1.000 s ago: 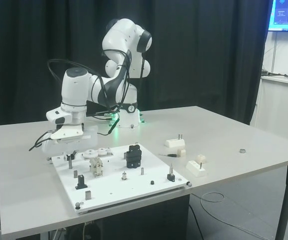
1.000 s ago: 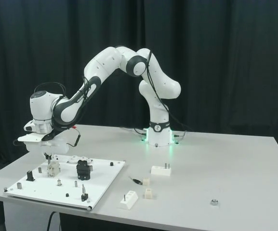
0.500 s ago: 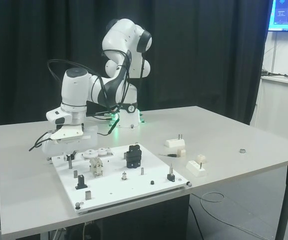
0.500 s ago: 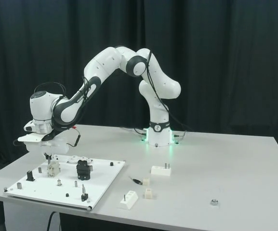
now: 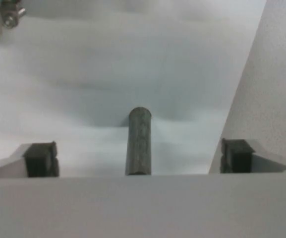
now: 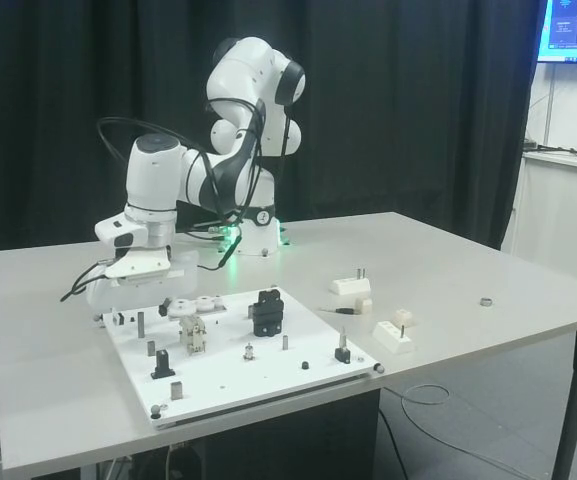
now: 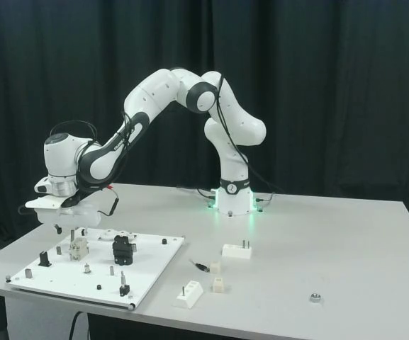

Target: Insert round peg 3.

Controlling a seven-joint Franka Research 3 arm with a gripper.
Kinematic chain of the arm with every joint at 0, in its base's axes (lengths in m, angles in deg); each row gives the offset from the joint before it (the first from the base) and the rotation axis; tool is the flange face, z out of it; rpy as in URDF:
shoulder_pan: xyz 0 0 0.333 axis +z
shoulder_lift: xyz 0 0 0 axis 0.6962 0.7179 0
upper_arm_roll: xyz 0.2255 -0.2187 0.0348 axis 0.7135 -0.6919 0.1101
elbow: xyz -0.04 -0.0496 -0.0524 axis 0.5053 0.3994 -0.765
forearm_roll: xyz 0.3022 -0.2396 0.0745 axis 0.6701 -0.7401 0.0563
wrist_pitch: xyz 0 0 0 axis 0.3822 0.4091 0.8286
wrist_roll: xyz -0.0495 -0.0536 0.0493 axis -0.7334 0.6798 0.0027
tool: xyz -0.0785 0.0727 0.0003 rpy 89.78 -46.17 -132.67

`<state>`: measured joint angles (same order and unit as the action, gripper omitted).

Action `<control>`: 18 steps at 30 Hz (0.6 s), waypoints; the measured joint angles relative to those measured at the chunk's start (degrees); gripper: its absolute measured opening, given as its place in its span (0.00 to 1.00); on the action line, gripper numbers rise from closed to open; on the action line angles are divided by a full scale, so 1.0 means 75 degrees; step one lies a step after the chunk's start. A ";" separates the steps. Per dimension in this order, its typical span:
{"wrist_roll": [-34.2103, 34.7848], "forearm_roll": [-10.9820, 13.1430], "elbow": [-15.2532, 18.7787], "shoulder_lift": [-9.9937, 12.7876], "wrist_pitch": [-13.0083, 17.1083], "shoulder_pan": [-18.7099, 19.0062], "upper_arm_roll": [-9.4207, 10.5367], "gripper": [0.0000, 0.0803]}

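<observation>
On the white board (image 6: 238,365), the peg (image 5: 139,141) stands between the gripper's (image 5: 138,158) spread fingers.

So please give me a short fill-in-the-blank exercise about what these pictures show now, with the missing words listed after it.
1. The gripper is ____, one finger on each side of the peg without touching it.
2. The peg stands upright on the ____ board.
3. The light at the foot of the arm is ____.
4. The small metal ring lies on the ____ table.

Missing words: open; white; green; grey
</observation>
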<state>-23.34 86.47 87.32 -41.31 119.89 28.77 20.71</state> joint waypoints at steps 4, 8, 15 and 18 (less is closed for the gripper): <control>0.0000 0.0000 -0.0017 -0.0003 -0.0001 0.0006 0.0000 0.93; 0.0026 0.0000 -0.0018 -0.0014 -0.0039 0.0006 -0.0017 0.98; 0.0123 -0.0017 -0.0018 -0.0063 -0.0135 0.0014 -0.0119 0.99; 0.0130 -0.0027 -0.0018 -0.0112 -0.0198 0.0015 -0.0167 0.99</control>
<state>-22.36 86.27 87.19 -42.15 118.41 28.88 19.46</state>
